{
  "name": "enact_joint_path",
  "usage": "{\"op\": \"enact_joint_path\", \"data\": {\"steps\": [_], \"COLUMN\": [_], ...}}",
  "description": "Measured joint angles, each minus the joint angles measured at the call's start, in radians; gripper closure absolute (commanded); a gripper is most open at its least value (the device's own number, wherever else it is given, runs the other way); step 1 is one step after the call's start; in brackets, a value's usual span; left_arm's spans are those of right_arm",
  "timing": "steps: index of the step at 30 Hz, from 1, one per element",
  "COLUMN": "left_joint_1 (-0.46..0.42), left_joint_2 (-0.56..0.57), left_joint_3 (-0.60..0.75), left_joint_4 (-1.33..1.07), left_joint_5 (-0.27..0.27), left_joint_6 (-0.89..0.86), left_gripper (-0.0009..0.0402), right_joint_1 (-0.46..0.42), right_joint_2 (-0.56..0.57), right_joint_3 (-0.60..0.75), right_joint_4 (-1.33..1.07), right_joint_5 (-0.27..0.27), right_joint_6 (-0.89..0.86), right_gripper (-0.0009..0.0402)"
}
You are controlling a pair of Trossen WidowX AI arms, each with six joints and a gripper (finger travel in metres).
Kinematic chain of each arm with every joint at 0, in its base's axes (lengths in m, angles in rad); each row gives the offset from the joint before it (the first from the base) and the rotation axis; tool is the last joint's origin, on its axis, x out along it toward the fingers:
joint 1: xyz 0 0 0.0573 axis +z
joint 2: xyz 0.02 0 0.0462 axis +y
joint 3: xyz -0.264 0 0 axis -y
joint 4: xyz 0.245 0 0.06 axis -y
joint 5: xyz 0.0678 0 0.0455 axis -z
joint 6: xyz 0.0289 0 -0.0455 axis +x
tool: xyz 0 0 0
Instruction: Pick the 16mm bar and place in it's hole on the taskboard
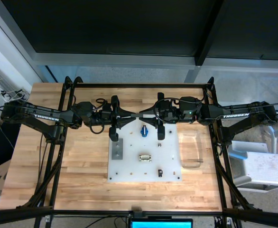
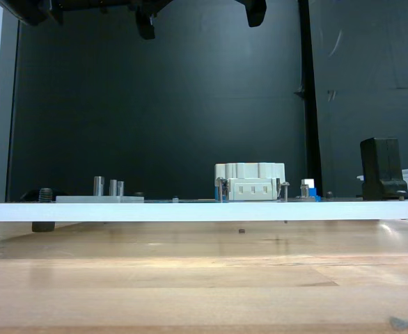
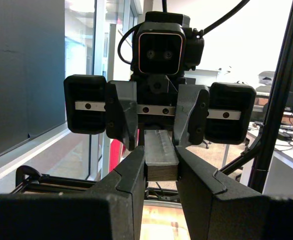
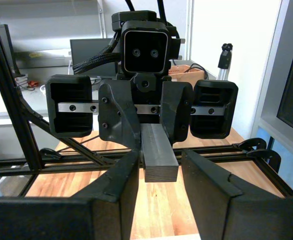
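Observation:
The 16mm bar, a dull grey square-section piece, hangs level high over the white taskboard's far edge, clear of any seat. My left gripper comes in from the left and is shut on it. In the left wrist view both fingers press the bar. My right gripper faces it from the right. In the right wrist view the bar's other end lies between its fingers with a narrow gap on each side, so it stands open.
On the board are a grey block with short pegs, a blue part, a white connector and a small black piece. A clear container lies right of the board. A black frame borders the table.

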Motion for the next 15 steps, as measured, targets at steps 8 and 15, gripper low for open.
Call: {"op": "enact_joint_path", "data": {"steps": [8, 15], "left_joint_1": [0.0, 0.0], "left_joint_2": [0.0, 0.0], "left_joint_3": [0.0, 0.0], "left_joint_4": [0.003, 0.002], "left_joint_5": [0.004, 0.003], "left_joint_6": [0.0, -0.011], "left_gripper": [0.0382, 0.037], "right_joint_1": [0.0, 0.0], "right_joint_2": [0.0, 0.0], "right_joint_3": [0.0, 0.0], "right_joint_4": [0.002, 0.002], "right_joint_5": [-0.009, -0.004], "right_joint_6": [0.002, 0.002], "right_gripper": [0.0357, 0.0387]}}
